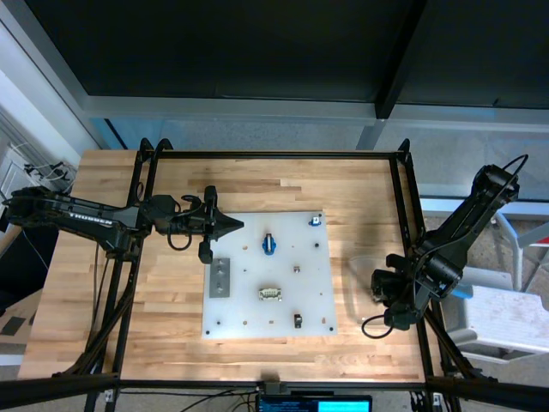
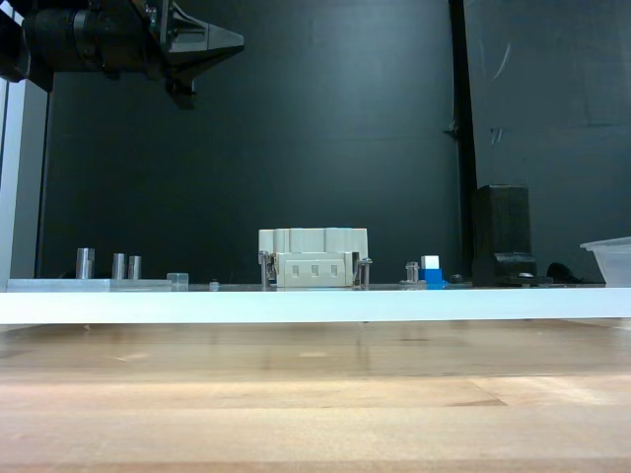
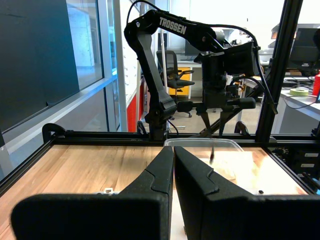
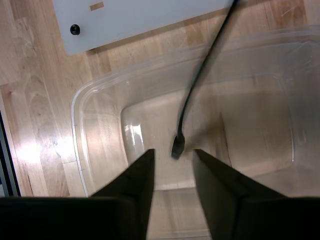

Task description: Remove the USB connector from the USB hub and place in the container

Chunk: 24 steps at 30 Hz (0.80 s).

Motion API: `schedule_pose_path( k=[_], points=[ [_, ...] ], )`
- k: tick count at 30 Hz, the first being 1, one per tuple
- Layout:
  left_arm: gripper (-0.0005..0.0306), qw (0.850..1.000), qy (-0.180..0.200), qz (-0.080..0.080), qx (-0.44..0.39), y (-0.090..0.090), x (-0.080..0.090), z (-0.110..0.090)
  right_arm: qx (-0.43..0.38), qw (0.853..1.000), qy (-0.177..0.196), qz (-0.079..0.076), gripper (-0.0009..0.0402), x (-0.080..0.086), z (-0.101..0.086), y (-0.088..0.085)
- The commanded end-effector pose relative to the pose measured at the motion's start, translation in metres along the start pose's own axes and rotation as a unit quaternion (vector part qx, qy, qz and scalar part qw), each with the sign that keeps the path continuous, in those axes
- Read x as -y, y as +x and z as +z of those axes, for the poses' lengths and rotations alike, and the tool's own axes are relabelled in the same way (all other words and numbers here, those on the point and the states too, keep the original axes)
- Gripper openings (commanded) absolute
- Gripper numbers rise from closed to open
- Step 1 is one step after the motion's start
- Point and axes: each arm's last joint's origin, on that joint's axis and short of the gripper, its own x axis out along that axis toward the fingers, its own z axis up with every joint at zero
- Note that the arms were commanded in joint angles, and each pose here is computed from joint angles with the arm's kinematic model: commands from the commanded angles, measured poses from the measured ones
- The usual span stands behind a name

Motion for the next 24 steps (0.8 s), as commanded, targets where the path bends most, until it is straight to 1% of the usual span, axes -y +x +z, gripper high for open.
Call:
schedule_pose_path(
  k=[1,4,8,24],
  points=[
    [0.0001,1.000,0.000,0.000,0.000,0.0001,-0.0001,0.0000,0.000,1.000,0.000,0.000,0.0167,-0.0002,0.0001,-0.0002],
    [0.0001,1.000,0.000,0.000,0.000,0.0001,0.0000,0.0001,0.000,1.000,0.000,0.000,0.0197,-0.0002,0.0001,-0.0001],
    [0.0001,1.000,0.000,0.000,0.000,0.0001,-0.0001,0.0001,0.000,1.000,0.000,0.000,0.0217,-0.0002,0.0002,-0.0001],
    [0.0001,1.000,0.000,0.000,0.000,0.0001,-0.0001,0.0001,0.000,1.000,0.000,0.000,0.0208,-0.0001,0.0002,-0.0001]
  ],
)
